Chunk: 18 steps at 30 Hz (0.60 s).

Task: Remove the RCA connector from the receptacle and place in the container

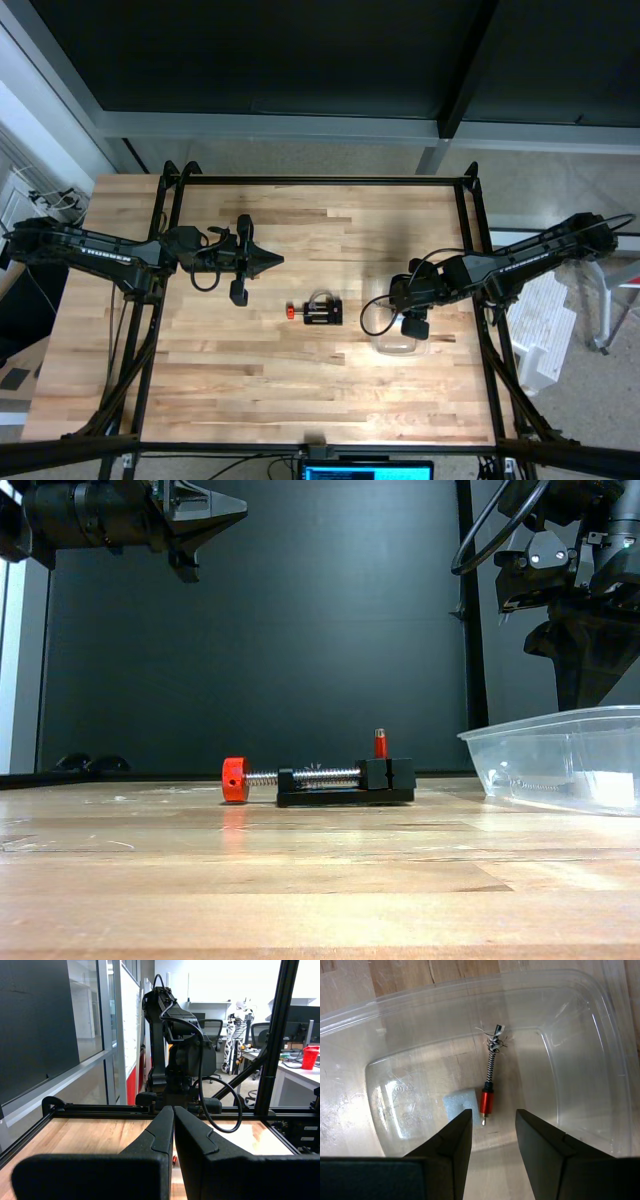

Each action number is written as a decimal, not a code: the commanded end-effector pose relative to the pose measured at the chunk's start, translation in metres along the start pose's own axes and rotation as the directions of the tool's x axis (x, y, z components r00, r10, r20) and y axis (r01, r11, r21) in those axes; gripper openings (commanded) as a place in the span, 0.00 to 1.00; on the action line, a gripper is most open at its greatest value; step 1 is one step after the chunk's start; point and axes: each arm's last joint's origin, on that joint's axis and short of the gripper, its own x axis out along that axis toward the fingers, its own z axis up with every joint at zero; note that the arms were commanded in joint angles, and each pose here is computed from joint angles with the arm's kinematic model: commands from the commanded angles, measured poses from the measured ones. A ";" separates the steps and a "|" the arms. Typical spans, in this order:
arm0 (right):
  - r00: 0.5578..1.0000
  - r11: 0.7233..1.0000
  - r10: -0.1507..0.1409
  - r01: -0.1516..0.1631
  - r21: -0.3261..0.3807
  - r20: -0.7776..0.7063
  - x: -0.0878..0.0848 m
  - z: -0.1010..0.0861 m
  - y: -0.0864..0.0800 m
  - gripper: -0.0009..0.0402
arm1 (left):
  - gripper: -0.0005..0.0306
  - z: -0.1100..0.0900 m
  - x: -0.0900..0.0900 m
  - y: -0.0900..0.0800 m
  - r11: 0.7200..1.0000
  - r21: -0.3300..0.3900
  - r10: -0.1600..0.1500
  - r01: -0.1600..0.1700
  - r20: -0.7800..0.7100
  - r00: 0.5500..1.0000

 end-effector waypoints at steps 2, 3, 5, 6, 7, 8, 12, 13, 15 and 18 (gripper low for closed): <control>1.000 1.000 0.002 -0.002 0.000 0.000 0.000 0.000 0.000 0.35 | 0.02 0.000 0.000 0.000 1.000 0.001 0.000 0.000 0.000 1.000; 1.000 1.000 0.004 -0.004 0.000 -0.001 0.000 0.000 0.000 0.35 | 0.02 0.000 0.000 0.000 1.000 0.000 0.000 0.000 0.000 1.000; 1.000 1.000 0.010 -0.010 -0.002 -0.003 0.000 0.000 0.000 0.34 | 0.02 0.000 0.000 0.000 1.000 0.000 0.000 0.000 0.000 1.000; 1.000 1.000 0.011 -0.011 -0.010 0.000 -0.001 0.001 0.000 0.34 | 0.02 0.000 0.000 0.000 1.000 0.000 0.000 0.000 0.000 1.000; 1.000 1.000 0.013 -0.013 -0.021 0.004 -0.002 0.002 0.001 0.34 | 0.02 0.000 0.000 0.000 1.000 0.000 0.000 0.000 0.000 1.000; 1.000 0.999 0.016 -0.016 -0.035 0.013 -0.004 0.004 0.001 0.33 | 0.02 0.000 0.000 0.000 1.000 0.000 0.000 0.000 0.000 1.000; 0.996 0.995 0.043 -0.036 -0.092 0.078 -0.020 0.019 0.004 0.29 | 0.02 0.000 0.000 0.000 1.000 0.000 0.000 0.000 0.000 1.000; 0.994 0.995 0.048 -0.040 -0.089 0.097 -0.025 0.024 0.003 0.27 | 0.02 0.000 0.000 0.000 1.000 0.000 0.000 0.000 0.000 1.000; 0.989 0.995 0.056 -0.043 -0.092 0.139 -0.035 0.034 0.000 0.23 | 0.02 0.000 0.000 0.000 1.000 0.000 0.000 0.000 0.000 1.000; 0.978 0.994 0.055 -0.034 -0.109 0.200 -0.050 0.048 -0.008 0.17 | 0.02 0.000 0.000 0.000 1.000 0.000 0.000 0.000 0.000 1.000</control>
